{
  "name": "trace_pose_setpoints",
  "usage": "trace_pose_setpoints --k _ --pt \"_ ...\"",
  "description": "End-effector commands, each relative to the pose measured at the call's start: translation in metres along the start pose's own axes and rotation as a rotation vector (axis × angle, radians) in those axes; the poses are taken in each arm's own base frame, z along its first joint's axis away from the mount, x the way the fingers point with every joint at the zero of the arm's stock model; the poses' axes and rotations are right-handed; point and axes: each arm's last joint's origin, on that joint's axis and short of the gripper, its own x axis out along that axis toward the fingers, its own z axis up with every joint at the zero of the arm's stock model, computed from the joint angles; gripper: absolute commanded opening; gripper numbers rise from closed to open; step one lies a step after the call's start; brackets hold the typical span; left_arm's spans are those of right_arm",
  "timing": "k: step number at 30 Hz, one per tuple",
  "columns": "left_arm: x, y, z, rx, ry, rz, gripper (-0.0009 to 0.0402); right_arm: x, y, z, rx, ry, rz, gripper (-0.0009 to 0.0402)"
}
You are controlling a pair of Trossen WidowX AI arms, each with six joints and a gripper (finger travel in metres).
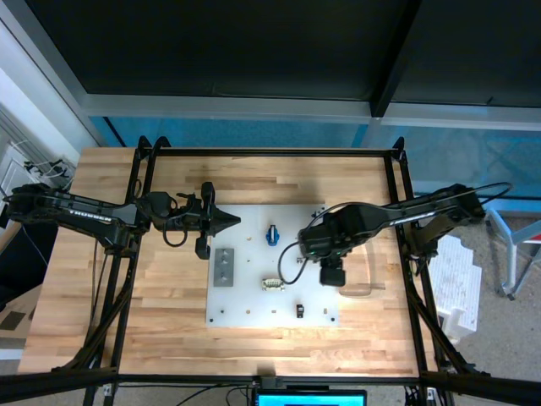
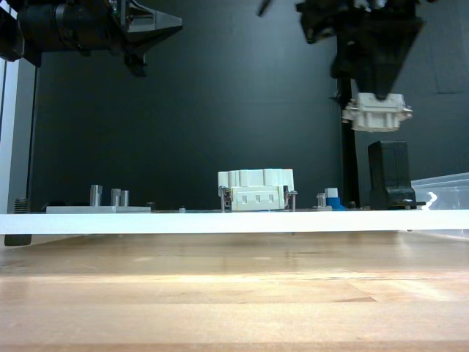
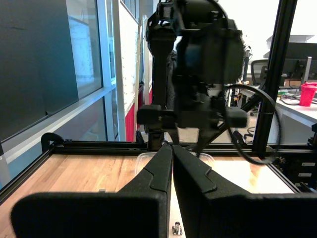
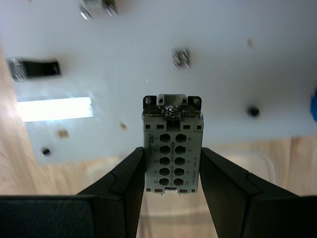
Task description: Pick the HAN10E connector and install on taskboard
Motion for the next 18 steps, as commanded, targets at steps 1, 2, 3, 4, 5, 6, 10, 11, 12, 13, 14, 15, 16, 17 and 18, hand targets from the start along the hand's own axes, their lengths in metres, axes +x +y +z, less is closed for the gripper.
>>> trace_pose_setpoints --k 1,2,3,4,5,6,10,11,12,13,14,15,16,17,18 --pt "0.0 0.0 0.0 0.0 0.0 0.0 0.0001 0.002 0.009 0.017 -0.013 -0.007 0.004 0.0057" --pt "0.0 0.0 0.0 0.0 0.0 0.0 0.0001 0.004 0.011 0.022 -0.013 -0.008 0.005 0.0057" --pt "0.0 0.0 0.0 0.0 0.0 0.0 0.0001 0.005 0.014 0.027 -0.016 -0.01 0.005 0.0057" --pt "0.0 0.0 0.0 0.0 0.0 0.0 0.0001 0.006 0.017 0.032 -0.019 -0.014 0.007 0.0057" --pt "0.0 0.0 0.0 0.0 0.0 0.0 0.0001 0.008 0.019 0.037 -0.023 -0.014 0.008 0.0057" --pt "0.0 0.0 0.0 0.0 0.0 0.0 0.0001 0.01 0.022 0.041 -0.028 -0.013 0.008 0.0057" --pt "0.0 0.0 0.0 0.0 0.0 0.0 0.0001 0.014 0.029 0.058 -0.036 -0.017 0.011 0.0057" --pt "0.0 0.0 0.0 0.0 0.0 0.0 0.0001 0.014 0.03 0.062 -0.043 -0.018 0.011 0.0057" --pt "0.0 0.0 0.0 0.0 0.0 0.0 0.0001 0.014 0.032 0.065 -0.061 -0.015 0.01 0.0057" --pt "0.0 0.0 0.0 0.0 0.0 0.0 0.0001 0.015 0.035 0.069 -0.079 -0.012 0.008 0.0057" --pt "0.0 0.0 0.0 0.0 0.0 0.0 0.0001 0.017 0.037 0.072 -0.098 -0.006 0.007 0.0057" --pt "0.0 0.0 0.0 0.0 0.0 0.0 0.0001 0.018 0.038 0.075 -0.105 0.002 0.004 0.0057" --pt "0.0 0.0 0.0 0.0 0.0 0.0 0.0001 0.019 0.039 0.077 -0.109 0.011 0.002 0.0057" --pt "0.0 0.0 0.0 0.0 0.0 0.0 0.0001 0.021 0.041 0.08 -0.114 0.022 -0.001 0.0057" --pt "0.0 0.0 0.0 0.0 0.0 0.0 0.0001 0.022 0.042 0.083 -0.12 0.03 -0.003 0.0057"
